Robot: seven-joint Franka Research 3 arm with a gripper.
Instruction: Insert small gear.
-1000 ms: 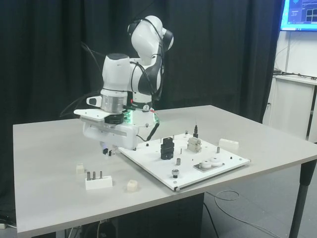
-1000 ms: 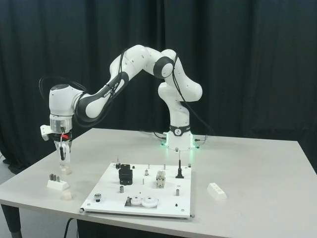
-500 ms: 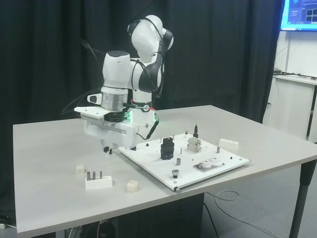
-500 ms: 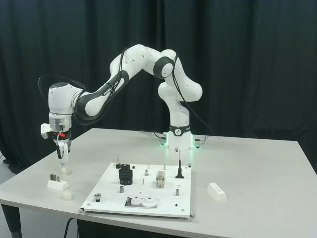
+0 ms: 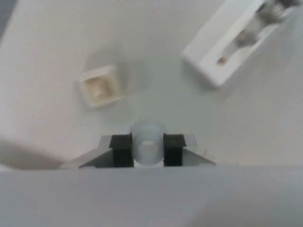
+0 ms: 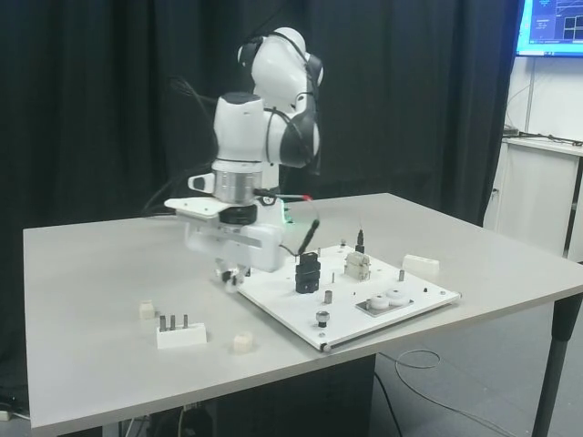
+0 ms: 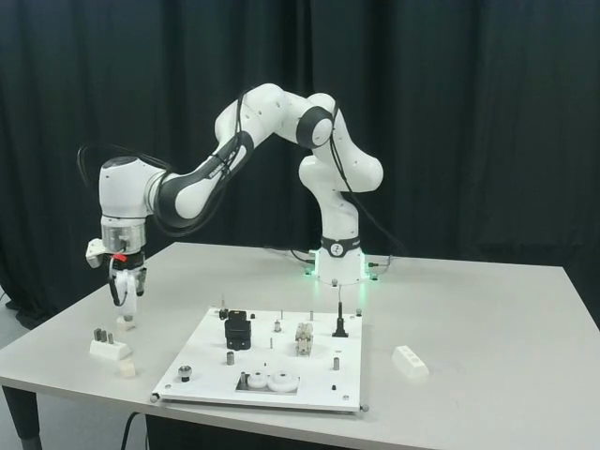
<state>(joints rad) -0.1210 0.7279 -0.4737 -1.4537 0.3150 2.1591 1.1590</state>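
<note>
Since a second ago the arm (image 6: 273, 109) has swung toward the white board (image 6: 342, 296) and lifted, carrying the gear (image 5: 148, 145) away from the spot near the small cube (image 6: 146, 309). The gripper (image 5: 148, 150) is closed on the gear, its two black, flat-faced pads (image 5: 121, 150) pressing the sides. From the wrist the gear is a pale, round, toothed piece with a central bore, matte like moulded plastic. It hangs above the grey surface (image 6: 82, 273), clear of it, near the board's edge.

Below the gripper, in the wrist view, lie a hollow square cube (image 5: 99, 86) with a recessed middle and a white rectangular block (image 5: 227, 47) holding upright metal pins. In the first room view the block (image 6: 179, 334) stands on the surface with a second cube (image 6: 241, 342) just beside it.

The board is a flat, smooth plate carrying a black blocky fixture (image 6: 308, 272), short metal pegs (image 6: 322, 317) and two white gears (image 6: 385, 299) already seated side by side on a grey plate. A white rounded block (image 6: 420, 264) lies on the surface beyond the board. A green light glows at the arm's base (image 7: 339, 267).
</note>
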